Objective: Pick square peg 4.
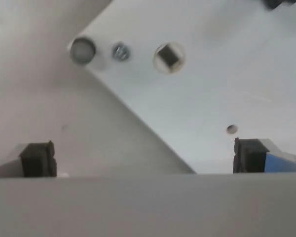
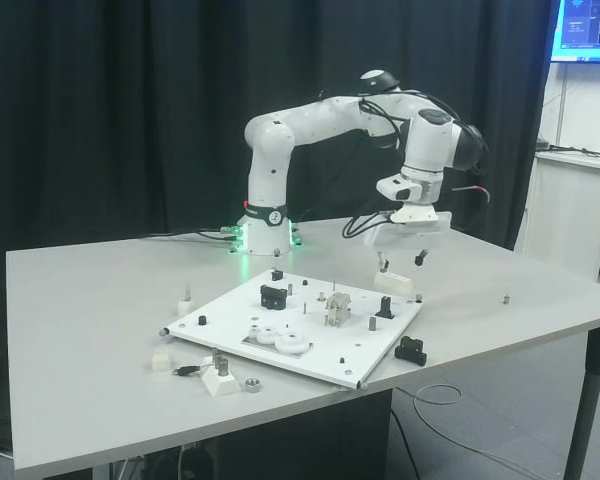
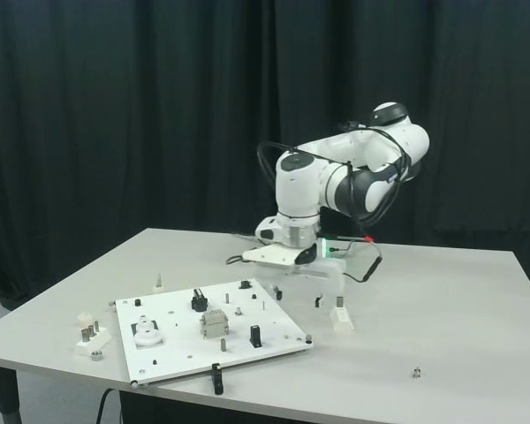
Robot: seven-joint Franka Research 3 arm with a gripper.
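In the wrist view a small square peg (image 1: 168, 57) stands in a round white socket on the white board (image 1: 222, 98), close to the board's corner. My gripper (image 1: 143, 157) is open, with nothing between its black pads (image 1: 38, 159). In the room views the gripper (image 2: 400, 261) (image 3: 299, 298) hangs a little above the table at the board's (image 2: 365, 350) (image 3: 181, 362) edge that faces the arm's base. A white block (image 2: 393, 283) (image 3: 341, 321) with a short peg on top sits on the table just beside the gripper. I cannot tell which peg is number 4.
A screw (image 1: 121, 52) and a grey round post (image 1: 82, 50) sit at the board's corner. The board carries gears, pegs and black holders. A black clip (image 2: 411, 350) (image 3: 216, 378) lies off its edge. A small bolt (image 2: 505, 297) (image 3: 415, 372) stands alone. White loose parts (image 2: 218, 380) (image 3: 88, 340) lie beyond the opposite side.
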